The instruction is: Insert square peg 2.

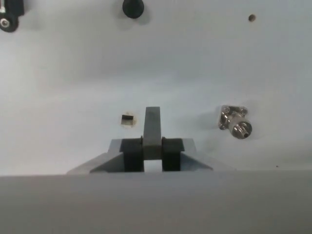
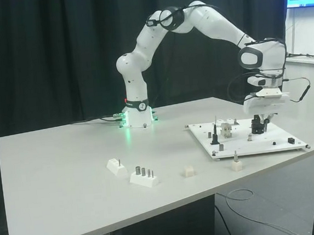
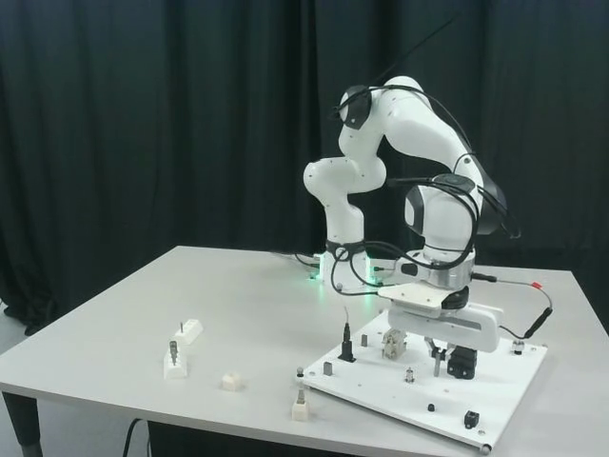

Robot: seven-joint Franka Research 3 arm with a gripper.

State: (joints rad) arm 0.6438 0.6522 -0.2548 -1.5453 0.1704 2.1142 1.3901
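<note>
One step of the job is looking done and one is remaining: the square peg is already sitting clamped between the black fingers of the gripper, so the pick-up is judged complete, while the insertion itself is not yet made. In the wrist view the grey peg is sticking out past the fingertips above the white board, and the small square hole is lying just beside the peg's tip, not under it, so the peg is not lined up with it. A metal connector is standing on the board on the peg's other side, farther from it than the hole is. In both room views the gripper is hanging low over the board near the table's edge. What is left, as I judge it, is shifting sideways over the hole, lowering, and letting go
</note>
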